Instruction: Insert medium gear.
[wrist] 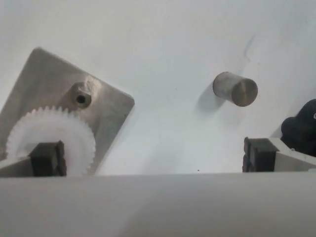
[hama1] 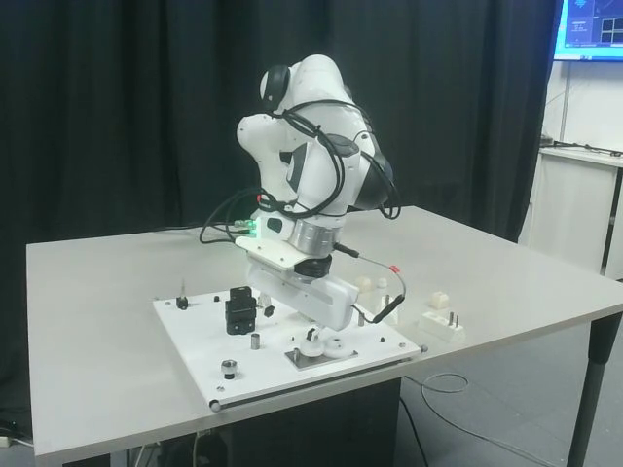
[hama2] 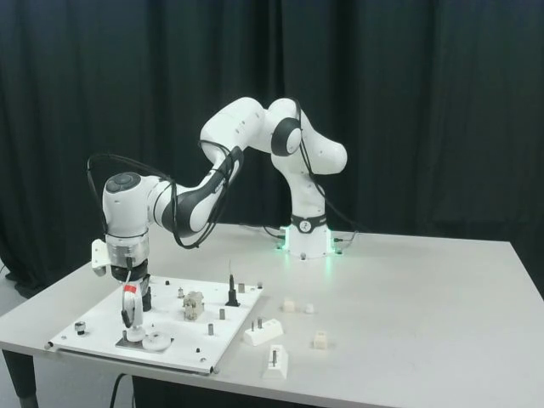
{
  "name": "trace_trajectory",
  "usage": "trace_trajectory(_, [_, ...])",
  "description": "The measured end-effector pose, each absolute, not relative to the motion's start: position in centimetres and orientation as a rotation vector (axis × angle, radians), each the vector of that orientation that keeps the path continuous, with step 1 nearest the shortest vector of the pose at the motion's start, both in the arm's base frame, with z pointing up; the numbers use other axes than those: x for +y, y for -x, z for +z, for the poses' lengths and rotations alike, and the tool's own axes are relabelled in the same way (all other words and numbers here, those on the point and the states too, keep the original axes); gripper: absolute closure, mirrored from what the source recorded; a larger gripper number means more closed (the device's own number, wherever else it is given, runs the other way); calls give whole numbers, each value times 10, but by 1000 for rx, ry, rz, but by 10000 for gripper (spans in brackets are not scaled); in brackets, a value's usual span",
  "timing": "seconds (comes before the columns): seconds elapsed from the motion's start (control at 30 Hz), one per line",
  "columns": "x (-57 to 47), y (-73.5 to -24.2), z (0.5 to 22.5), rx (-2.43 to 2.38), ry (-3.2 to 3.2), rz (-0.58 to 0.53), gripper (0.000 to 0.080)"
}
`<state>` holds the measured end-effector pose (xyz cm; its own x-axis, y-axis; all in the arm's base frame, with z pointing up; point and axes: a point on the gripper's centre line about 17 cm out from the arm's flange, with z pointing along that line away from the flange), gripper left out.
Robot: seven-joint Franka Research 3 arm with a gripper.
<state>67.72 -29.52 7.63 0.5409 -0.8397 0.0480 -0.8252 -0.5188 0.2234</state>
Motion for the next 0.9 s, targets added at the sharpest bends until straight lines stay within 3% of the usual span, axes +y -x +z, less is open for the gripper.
trace_trajectory(0.9, [-293,-674,77,-1383,-2565,-116,3])
